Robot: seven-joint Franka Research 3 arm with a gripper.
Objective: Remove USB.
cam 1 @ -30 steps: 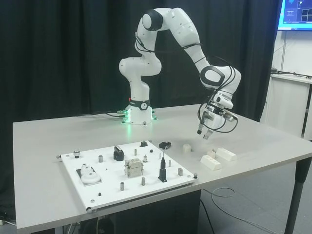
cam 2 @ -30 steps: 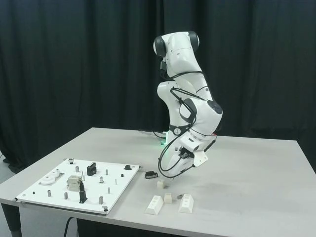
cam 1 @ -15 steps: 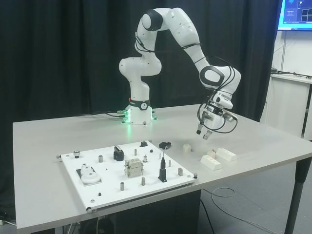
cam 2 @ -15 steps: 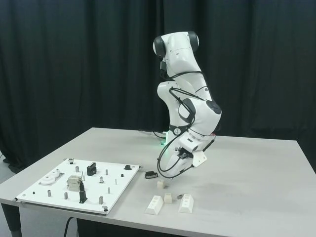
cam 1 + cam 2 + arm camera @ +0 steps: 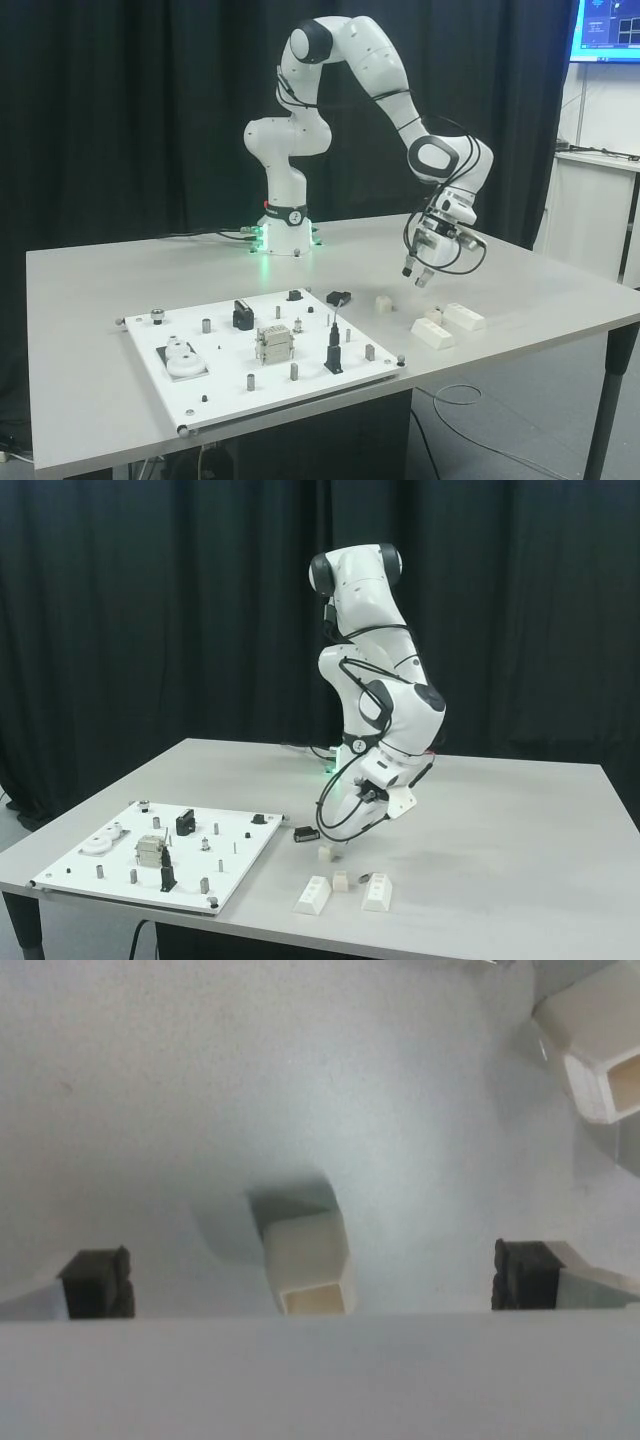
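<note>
The tool [image 5: 416, 277] is seen hanging in the air above the grey table [image 5: 560, 290], off the side of the white board [image 5: 210, 385] and well apart from it; nothing is held. In the wrist view the two black fingertips [image 5: 97, 1284] are set wide apart, and a small pale hollow block [image 5: 308, 1263] is seen on the table between them, below and untouched. The same block [image 5: 383, 301] is noted in the first room view, just beside the tool's shadowed spot on the table. A black connector [image 5: 338, 297] is seen lying on the table near the board's edge, between board and block. On the board a tall black plug [image 5: 333, 356] is seen standing upright near the front edge, with a thin stem rising from it; whether this is the USB cannot be told. Also on the board: a grey metal connector [image 5: 272, 343], a black block [image 5: 242, 316], two white rings [image 5: 183, 359] and several small grey pegs. Three white pieces [image 5: 342, 891] are grouped on the table near its front edge, beyond the tool. Green light is seen at the arm's base [image 5: 283, 238].
</note>
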